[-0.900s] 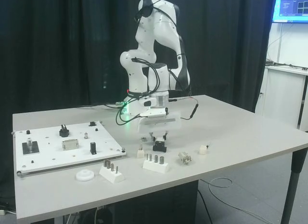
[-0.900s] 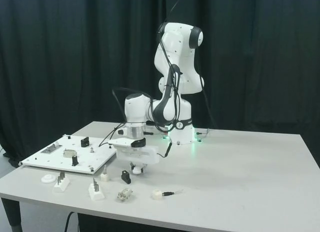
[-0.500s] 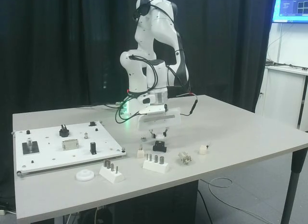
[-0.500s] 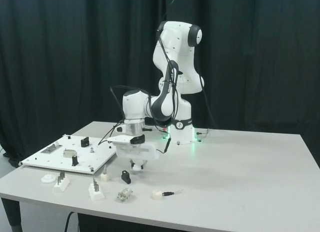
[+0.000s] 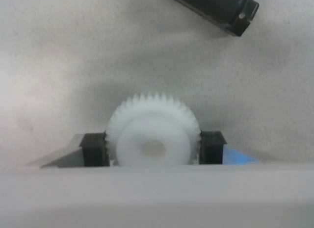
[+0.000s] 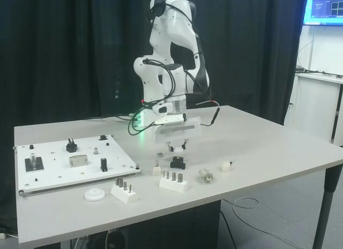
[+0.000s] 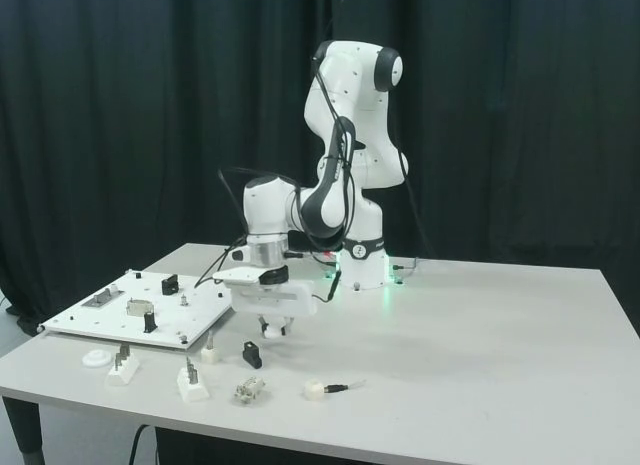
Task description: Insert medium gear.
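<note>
- Tool point(image 5: 153, 148) of the white arm point(image 6: 166, 56) — clenched on the white toothed plastic medium gear point(image 5: 153, 137); black fingertips point(image 5: 94, 149) press its two opposite sides, the centre hole facing the wrist camera.
- Gear and tool hang in the air above the grey worktop point(image 6: 257, 147), clear of its surface.
- Small black block-shaped part point(image 6: 177, 163) stands on the worktop just below the tool.
- White square assembly board point(image 6: 72, 160) with pegs and fixtures lies well apart from the tool, toward the arm's side of the worktop.
- Second white gear point(image 6: 94, 194) lies flat in front of that board — beside a white block holding grey metal pins point(image 6: 124, 191).
</note>
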